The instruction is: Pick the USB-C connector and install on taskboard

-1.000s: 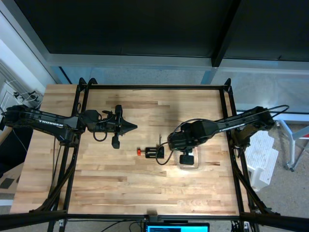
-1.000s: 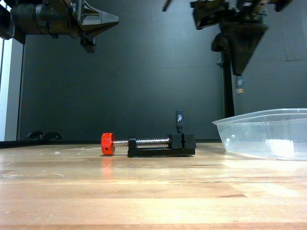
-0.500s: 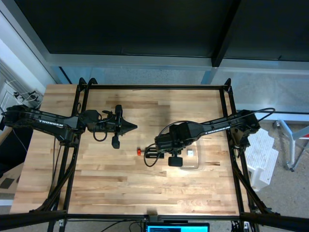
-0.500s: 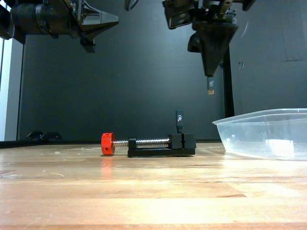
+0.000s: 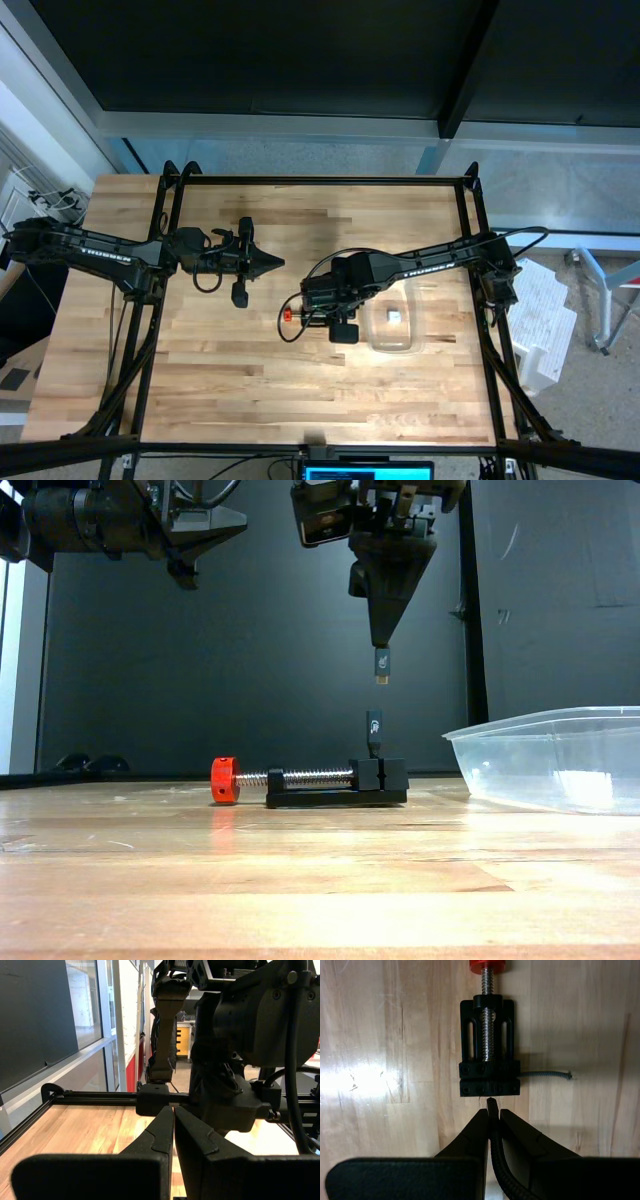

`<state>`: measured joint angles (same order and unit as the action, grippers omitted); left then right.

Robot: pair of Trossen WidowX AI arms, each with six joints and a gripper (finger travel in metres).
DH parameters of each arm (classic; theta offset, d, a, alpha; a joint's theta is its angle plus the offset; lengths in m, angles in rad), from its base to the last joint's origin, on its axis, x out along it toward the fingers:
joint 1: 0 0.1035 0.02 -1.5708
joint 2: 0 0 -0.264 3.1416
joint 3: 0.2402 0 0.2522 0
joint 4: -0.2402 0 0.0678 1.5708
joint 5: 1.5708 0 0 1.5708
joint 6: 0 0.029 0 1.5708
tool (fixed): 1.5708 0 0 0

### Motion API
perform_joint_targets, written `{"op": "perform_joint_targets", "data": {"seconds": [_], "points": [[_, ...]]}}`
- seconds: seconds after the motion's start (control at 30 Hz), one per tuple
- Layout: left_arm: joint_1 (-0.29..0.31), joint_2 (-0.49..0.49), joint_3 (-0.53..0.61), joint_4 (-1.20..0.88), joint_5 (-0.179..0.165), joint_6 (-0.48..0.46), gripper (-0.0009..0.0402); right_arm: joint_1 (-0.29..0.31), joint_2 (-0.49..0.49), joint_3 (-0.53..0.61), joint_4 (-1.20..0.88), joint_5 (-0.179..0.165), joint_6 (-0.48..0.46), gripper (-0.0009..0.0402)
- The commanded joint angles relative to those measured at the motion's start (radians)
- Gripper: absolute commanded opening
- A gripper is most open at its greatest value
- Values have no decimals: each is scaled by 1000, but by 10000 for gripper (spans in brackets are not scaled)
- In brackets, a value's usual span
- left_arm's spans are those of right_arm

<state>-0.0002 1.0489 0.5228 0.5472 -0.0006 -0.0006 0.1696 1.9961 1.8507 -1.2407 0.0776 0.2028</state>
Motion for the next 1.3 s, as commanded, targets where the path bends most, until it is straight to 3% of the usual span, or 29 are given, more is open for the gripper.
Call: {"op": "perform_joint_targets", "data": {"seconds": [0.03, 1.3], "points": [[0, 0, 0, 1, 0, 0, 0, -6, 9, 6, 14, 0, -25, 0], [0, 0, 0, 0, 0, 0, 0, -7, 59, 29, 0, 10, -39, 0]]}}
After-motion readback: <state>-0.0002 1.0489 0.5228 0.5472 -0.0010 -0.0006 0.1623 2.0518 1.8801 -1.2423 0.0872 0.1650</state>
